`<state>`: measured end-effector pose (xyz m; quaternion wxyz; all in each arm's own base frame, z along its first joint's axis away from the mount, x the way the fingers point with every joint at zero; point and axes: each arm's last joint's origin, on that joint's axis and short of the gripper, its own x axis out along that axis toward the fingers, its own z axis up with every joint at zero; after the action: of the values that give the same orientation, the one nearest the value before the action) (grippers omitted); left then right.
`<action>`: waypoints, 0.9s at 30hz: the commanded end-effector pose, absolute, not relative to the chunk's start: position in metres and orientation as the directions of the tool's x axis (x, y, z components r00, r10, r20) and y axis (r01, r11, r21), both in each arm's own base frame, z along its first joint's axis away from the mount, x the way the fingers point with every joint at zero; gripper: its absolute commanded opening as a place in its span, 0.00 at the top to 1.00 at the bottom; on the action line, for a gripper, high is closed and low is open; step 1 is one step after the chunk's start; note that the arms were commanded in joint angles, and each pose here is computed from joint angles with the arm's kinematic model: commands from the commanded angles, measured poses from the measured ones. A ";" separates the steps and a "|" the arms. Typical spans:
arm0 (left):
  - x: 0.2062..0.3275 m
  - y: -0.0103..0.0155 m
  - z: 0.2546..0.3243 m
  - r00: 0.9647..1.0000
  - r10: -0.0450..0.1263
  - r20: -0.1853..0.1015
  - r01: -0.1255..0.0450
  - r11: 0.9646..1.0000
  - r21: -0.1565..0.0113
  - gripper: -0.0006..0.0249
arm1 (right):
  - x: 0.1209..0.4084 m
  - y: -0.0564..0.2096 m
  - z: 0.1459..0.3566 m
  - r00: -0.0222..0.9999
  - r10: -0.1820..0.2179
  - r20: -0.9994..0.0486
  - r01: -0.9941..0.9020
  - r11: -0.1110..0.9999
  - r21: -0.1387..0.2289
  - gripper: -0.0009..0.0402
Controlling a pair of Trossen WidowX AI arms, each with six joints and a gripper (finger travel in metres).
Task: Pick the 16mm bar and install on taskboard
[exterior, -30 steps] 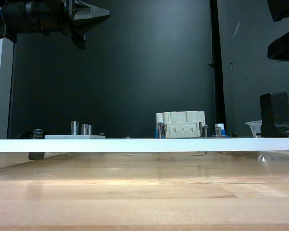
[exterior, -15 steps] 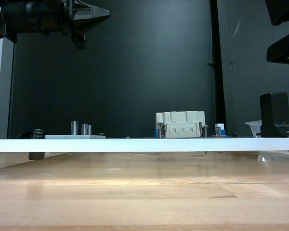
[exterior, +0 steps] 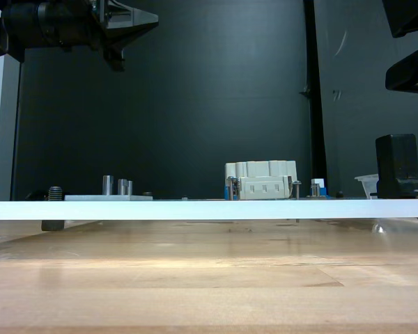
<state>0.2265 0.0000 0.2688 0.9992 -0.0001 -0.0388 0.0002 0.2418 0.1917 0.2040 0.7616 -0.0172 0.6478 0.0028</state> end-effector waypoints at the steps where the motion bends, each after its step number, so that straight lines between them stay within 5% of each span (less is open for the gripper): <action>1: 0.226 0.0000 0.2690 0.997 0.000 0.078 0.000 1.000 0.000 0.98 | 0.242 0.192 0.204 0.158 -0.016 -0.987 -0.020 1.000 -0.019 0.98; 27: 0.226 0.0000 0.2690 0.997 0.000 0.078 0.000 1.000 0.000 0.98 | 0.243 0.192 0.204 0.165 -0.011 -0.986 0.000 1.000 -0.011 0.98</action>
<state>0.2265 0.0000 0.2689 0.9992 -0.0001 -0.0388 0.0002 0.2427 0.1924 0.2041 0.7630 -0.0035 0.6464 -0.0043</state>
